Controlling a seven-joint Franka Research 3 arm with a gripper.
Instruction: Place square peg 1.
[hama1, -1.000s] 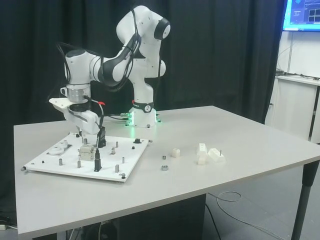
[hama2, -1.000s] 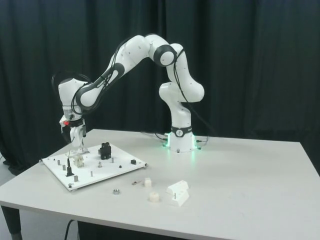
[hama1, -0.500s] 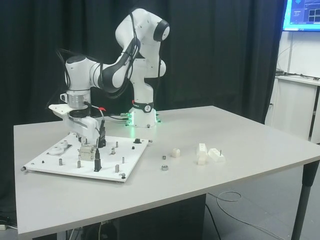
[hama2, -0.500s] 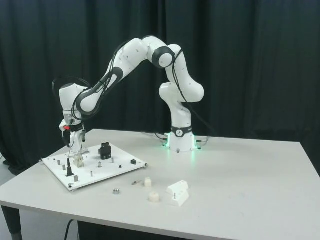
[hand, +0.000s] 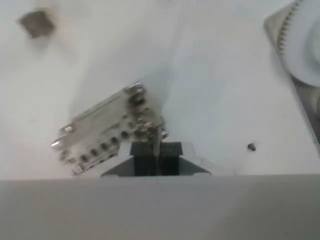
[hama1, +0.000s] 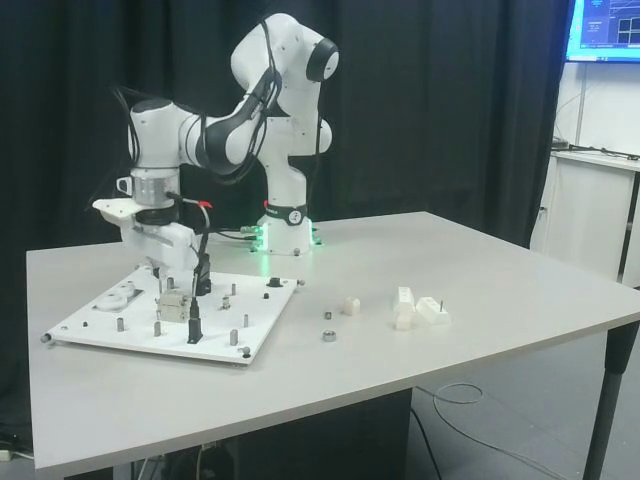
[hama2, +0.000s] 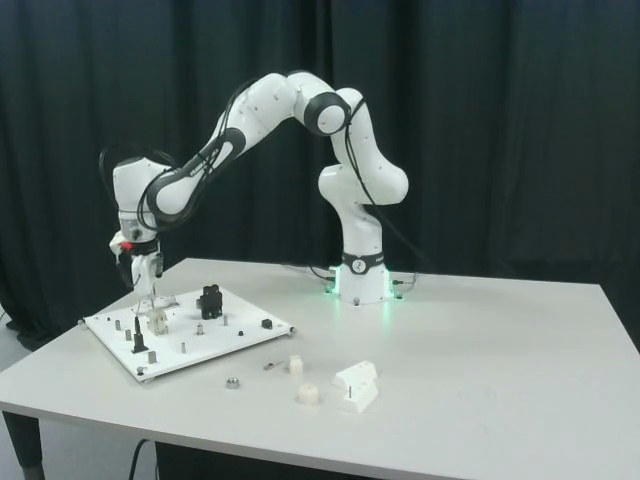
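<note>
Hand (hama1: 160, 268) above board (hama1: 140, 335), fingers closed on thin peg (hand: 156, 145); peg mostly hidden, connector (hand: 107, 130) beside it.

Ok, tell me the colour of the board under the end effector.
White; the board shows best in the first room view.

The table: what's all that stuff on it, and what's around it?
Board: one, white, on the table's near-left part, studded with small pegs.
Metal block: one, grey, on the board under the end effector.
Black part: one, on the board.
Gear: one, white, at the board's far edge.
White blocks: several, loose on the table right of the board.
Nut: one, grey, on the table by the board.
Table: one, grey.
Curtain: black, behind.
Arm: one, white, green light at its base.
End effector: one, above the board.
</note>
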